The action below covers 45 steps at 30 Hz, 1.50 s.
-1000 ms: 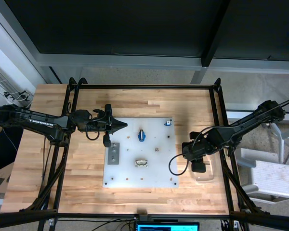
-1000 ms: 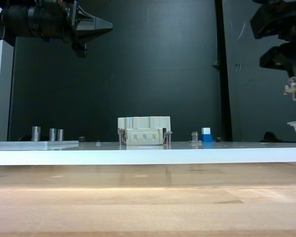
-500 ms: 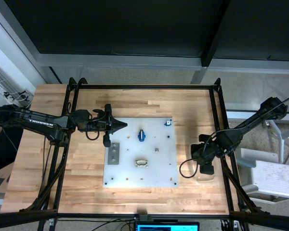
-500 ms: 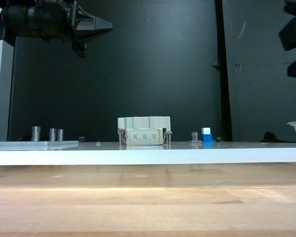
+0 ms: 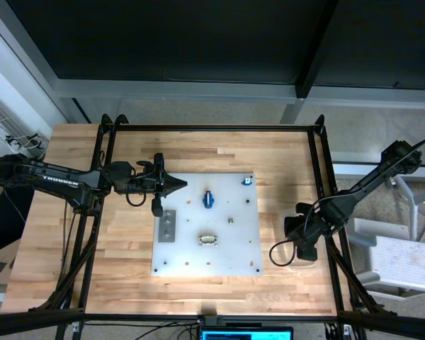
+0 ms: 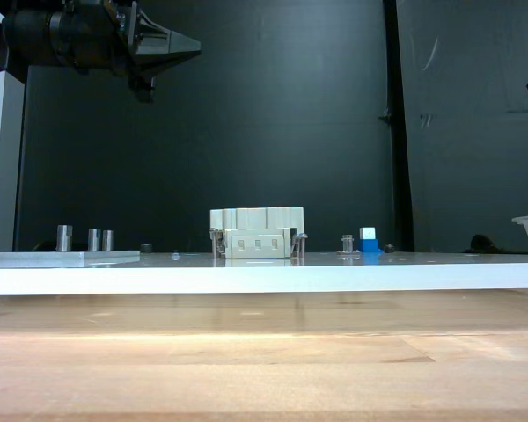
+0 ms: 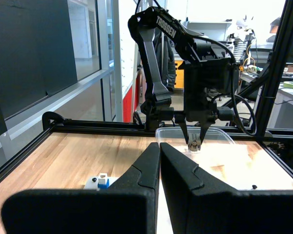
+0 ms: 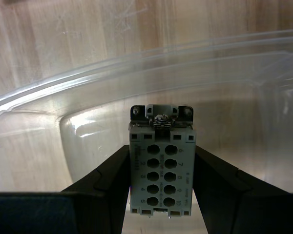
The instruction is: Remove the HAN10-E connector and place it in the container
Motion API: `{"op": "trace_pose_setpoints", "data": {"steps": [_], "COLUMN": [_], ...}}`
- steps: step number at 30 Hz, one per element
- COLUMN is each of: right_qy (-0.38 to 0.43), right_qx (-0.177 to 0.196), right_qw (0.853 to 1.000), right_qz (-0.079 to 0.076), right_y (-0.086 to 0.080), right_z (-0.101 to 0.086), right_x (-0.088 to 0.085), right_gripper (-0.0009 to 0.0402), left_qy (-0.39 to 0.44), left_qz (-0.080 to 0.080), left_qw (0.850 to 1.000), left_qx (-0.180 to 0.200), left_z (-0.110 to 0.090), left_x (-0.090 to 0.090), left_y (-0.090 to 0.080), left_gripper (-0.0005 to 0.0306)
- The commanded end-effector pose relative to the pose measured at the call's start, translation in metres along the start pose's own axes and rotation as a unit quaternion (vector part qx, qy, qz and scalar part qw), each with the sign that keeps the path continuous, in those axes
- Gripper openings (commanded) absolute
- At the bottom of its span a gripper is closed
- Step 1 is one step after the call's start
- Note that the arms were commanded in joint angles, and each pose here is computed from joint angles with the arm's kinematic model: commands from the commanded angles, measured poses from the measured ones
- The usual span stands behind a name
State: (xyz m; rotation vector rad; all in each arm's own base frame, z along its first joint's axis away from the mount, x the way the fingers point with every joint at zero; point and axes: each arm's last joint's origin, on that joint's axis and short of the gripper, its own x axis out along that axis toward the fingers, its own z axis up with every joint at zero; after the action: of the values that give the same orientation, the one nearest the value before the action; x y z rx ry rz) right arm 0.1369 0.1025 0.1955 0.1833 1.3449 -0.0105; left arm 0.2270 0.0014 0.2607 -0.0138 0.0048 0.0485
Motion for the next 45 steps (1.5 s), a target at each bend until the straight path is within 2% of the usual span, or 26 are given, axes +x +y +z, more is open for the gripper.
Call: {"op": "trace_pose_setpoints", "data": {"steps": [1,9,17,20,34,40,45], "right_qy": [0.001,0.004,0.003,-0.007,-0.007,-0.006,-0.009], "right_qx": [0.001,0.000,0.004,0.011,0.011,0.011,0.011], "right_qw": [1.000,1.000,1.000,1.000,1.000,1.000,1.000], "right_qz": [0.000,-0.003,-0.006,-0.015,-0.015,-0.011,-0.008], "right_y": [-0.001,-0.004,-0.005,-0.005,-0.005,-0.004,-0.003], "right_z": [-0.002,-0.007,-0.008,-0.007,-0.007,-0.007,-0.005], "right_x": [0.006,0.016,0.017,0.017,0.017,0.016,0.014], "right_gripper": [0.0032,0.0032,0.0040,0.0063,0.0204,0.0243,0.0255], "left_qy": [0.000,0.000,0.000,0.000,0.000,0.000,0.000], "left_qz": [0.000,0.000,0.000,0.000,0.000,0.000,0.000], "left_qw": [1.000,1.000,1.000,1.000,1.000,1.000,1.000], "left_qx": [0.000,0.000,0.000,0.000,0.000,0.000,0.000], "left_z": [0.000,0.000,0.000,0.000,0.000,0.000,0.000], "left_x": [0.000,0.000,0.000,0.000,0.000,0.000,0.000], "left_y": [0.000,0.000,0.000,0.000,0.000,0.000,0.000], "left_gripper": [0.0000,0.0000,0.0000,0.0000,0.0000,0.0000,0.0000]}}
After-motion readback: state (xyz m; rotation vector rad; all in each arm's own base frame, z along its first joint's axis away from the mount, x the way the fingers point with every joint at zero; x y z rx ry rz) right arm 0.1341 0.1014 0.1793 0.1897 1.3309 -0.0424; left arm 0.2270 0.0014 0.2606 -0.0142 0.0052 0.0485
